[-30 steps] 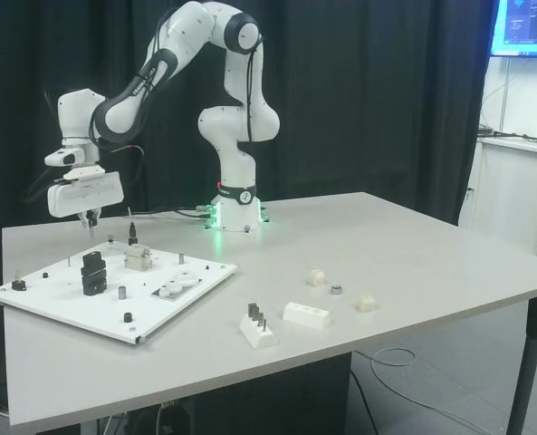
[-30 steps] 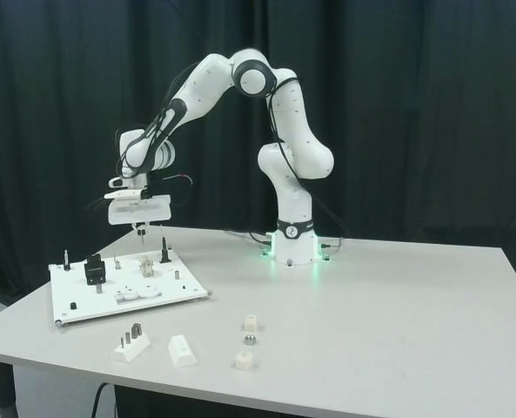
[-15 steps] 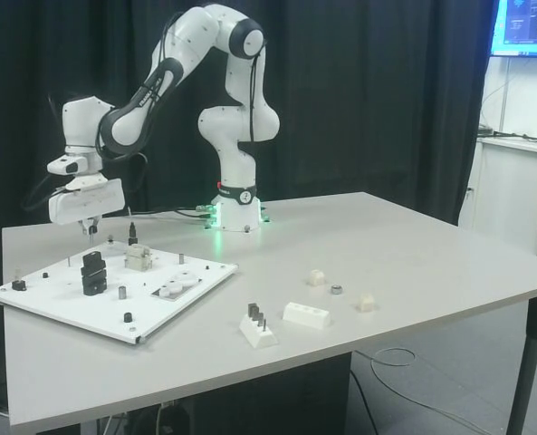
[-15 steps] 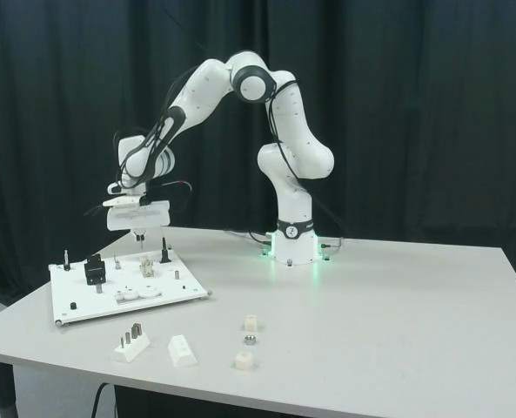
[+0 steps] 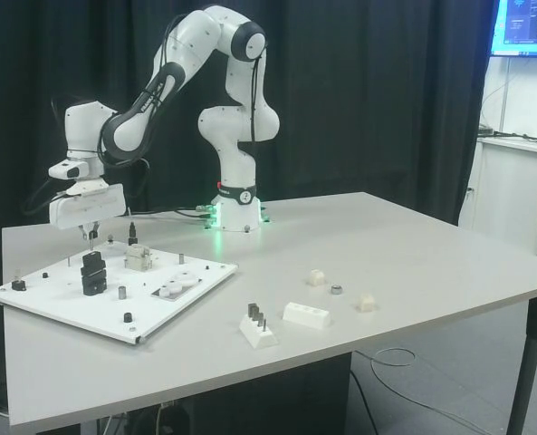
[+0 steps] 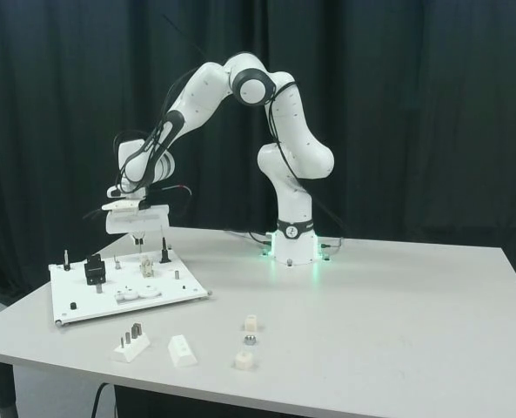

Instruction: Insert round peg 2.

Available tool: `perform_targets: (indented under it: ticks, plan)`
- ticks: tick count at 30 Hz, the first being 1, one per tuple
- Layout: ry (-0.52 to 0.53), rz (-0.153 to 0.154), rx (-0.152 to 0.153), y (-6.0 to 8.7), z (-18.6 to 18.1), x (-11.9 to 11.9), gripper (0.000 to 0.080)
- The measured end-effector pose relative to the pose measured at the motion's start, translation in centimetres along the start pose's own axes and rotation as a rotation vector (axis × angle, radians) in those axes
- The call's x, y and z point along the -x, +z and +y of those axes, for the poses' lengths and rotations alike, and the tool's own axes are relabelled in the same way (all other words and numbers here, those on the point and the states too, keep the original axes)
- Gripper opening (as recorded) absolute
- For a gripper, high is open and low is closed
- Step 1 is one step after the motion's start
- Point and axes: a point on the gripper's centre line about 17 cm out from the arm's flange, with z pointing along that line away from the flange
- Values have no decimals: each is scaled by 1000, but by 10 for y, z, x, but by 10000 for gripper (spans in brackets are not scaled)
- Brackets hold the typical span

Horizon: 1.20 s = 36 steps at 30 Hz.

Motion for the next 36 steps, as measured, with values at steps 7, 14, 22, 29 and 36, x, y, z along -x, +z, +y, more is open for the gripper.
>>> perform_targets:
  ticks: [7, 14, 22, 29, 36]
  plan:
    - [12, 3, 10, 3, 2, -3, 71]
    - [19, -1, 14, 6, 3, -3, 71]
    - [26, -4, 18, 10, 4, -5, 71]
    - [33, -4, 19, 13, 5, -6, 71]
    - [33, -8, 20, 13, 7, -5, 71]
